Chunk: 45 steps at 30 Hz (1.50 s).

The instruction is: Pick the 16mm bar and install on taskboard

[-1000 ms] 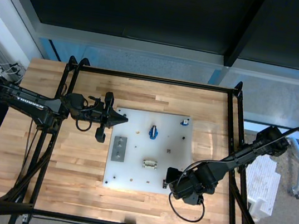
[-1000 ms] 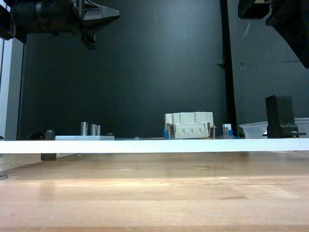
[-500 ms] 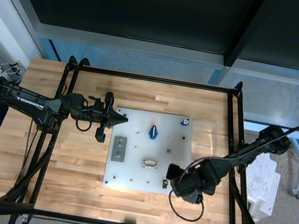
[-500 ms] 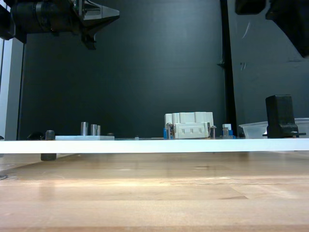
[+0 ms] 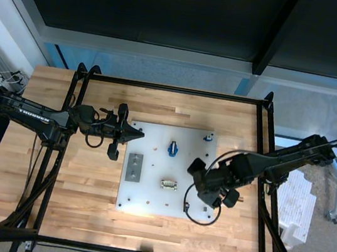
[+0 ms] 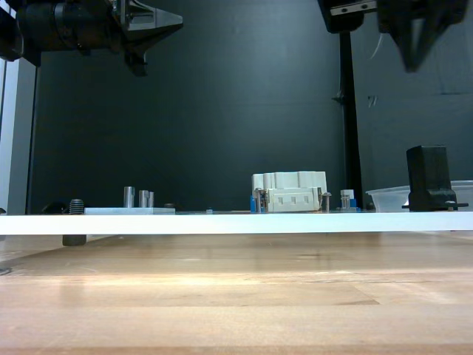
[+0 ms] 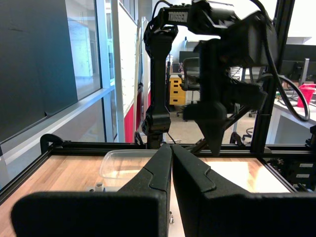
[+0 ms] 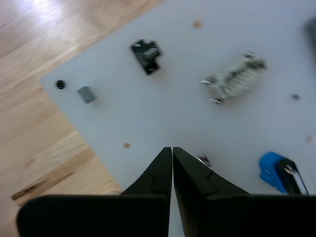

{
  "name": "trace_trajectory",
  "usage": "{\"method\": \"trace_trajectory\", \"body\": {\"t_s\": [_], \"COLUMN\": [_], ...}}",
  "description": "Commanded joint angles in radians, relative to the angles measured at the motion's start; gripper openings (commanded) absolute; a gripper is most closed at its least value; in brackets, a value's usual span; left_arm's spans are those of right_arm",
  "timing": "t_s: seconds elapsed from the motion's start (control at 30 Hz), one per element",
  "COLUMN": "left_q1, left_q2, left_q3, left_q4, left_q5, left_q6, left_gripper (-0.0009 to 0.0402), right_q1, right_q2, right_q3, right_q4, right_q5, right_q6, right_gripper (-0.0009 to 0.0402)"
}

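Our right pincer (image 8: 172, 149) hangs high over the board (image 8: 148, 113). Its two fingers are pressed flat together with nothing between them. The bar (image 8: 86, 94) is not under it. We take the bar to be the tiny grey peg resting on the board, well off to the side of this pincer. It is out by the board's corner, just beside a small black dot (image 8: 60, 84). We cannot tell if the bar stands up or lies on its side.

Our left pincer (image 7: 171, 147) is shut tight too and holds nothing. It hangs high above the counter (image 5: 85, 177), by the board's left edge. We think it is only waiting.

We think the bar is hard and stiff, so a firm squeeze will not hurt it. It is very light, but it looks smooth, so it may slip or roll if a finger bumps it. It is smaller than a finger, so there is little to hold. The right pincer should go over to it and open a bit wider than the bar. Then it should come straight down around it and close on its sides near the middle. A straight hold matters, since we guess the bar must go into a hole on the board.
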<state>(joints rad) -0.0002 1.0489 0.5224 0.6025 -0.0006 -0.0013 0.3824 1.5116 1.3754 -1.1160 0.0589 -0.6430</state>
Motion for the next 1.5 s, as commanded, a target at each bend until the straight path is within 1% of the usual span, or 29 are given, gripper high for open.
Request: {"method": "trace_trajectory", "body": {"t_s": [0.03,0.07,0.23,0.43,0.67,0.77,0.97,1.07,1.27,1.37,1.5], "left_q1": [0.000,0.000,0.000,0.000,0.000,0.000,0.000,0.000,0.000,0.000,0.000], "left_q2": [0.000,0.000,0.000,0.000,0.000,0.000,0.000,0.000,0.000,0.000,0.000], "left_q3": [0.000,0.000,0.000,0.000,0.000,0.000,0.000,0.000,0.000,0.000,0.000], "left_q4": [0.000,0.000,0.000,0.000,0.000,0.000,0.000,0.000,0.000,0.000,0.000], "left_q5": [0.000,0.000,0.000,0.000,0.000,0.000,0.000,0.000,0.000,0.000,0.000], "left_q6": [0.000,0.000,0.000,0.000,0.000,0.000,0.000,0.000,0.000,0.000,0.000], "left_gripper": [0.0000,0.0000,0.0000,0.0000,0.0000,0.0000,0.0000,0.0000,0.0000,0.0000,0.0000], "right_q1": [-0.046,-0.062,-0.138,-0.221,-0.290,-0.315,-0.348,-0.360,-0.382,-0.383,-0.382], "right_q2": [-0.023,-0.031,-0.060,-0.093,-0.142,-0.165,-0.219,-0.248,-0.309,-0.333,-0.353], "right_q3": [-0.001,-0.001,-0.008,-0.016,-0.038,-0.061,-0.146,-0.204,-0.359,-0.440,-0.522], "right_q4": [0.047,0.059,0.137,0.270,0.430,0.500,0.673,0.784,1.037,1.157,1.279], "right_q5": [0.001,0.001,0.002,0.002,0.001,0.001,-0.003,-0.003,-0.008,-0.008,-0.008], "right_q6": [0.050,0.062,0.127,0.230,0.321,0.342,0.407,0.459,0.559,0.570,0.610], "right_gripper": [0.0004,-0.0002,0.0000,0.0000,0.0000,0.0000,0.0000,0.0000,0.0000,0.0000,0.0000]}}
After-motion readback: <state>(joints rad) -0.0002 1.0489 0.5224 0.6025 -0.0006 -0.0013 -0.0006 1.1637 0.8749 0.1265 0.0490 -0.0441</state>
